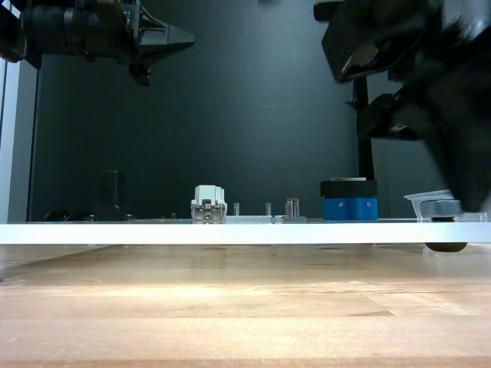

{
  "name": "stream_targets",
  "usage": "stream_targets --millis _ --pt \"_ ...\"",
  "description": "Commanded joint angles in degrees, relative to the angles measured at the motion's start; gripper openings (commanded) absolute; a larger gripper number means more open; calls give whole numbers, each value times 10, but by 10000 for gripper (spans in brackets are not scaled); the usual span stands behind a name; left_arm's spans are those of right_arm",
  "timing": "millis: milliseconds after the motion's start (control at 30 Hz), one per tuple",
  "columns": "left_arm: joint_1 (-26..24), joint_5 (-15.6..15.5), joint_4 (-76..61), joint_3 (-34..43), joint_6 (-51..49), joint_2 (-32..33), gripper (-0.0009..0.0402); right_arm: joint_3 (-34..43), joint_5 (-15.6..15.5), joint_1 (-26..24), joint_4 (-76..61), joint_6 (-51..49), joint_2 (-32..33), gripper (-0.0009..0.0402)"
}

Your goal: Unfasten the M12 nut and place it in the container

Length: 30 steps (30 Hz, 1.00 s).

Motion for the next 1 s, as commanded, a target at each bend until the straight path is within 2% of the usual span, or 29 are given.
stream_targets --millis 33,133,233,300,467,533,600,733,833,1000 --pt "0 0 0 0 0 0 0 7 78 0 -34 30 -6 0" --pt "0 0 0 0 0 0 0 12 83 0 -48 38 -12 0" --pt "0 0 0 0 0 0 0 12 70 0 -47 38 -14 0" --pt "0 0 0 0 0 0 0 12 41 0 -45 38 -15 0" --pt "0 0 0 0 0 0 0 15 -70 0 -21 43 -22 0" --pt "0 0 0 0 0 0 0 17 -104 1 -9 43 -22 0" --pt "0 0 0 0 0 0 0 16 -106 3 1 43 -21 0" --pt "0 0 0 0 0 0 0 14 -96 3 10 42 -9 0" --pt "0 0 0 0 0 0 0 13 -75 3 20 40 1 0" --pt "0 0 0 0 0 0 0 11 -69 3 29 38 7 0"
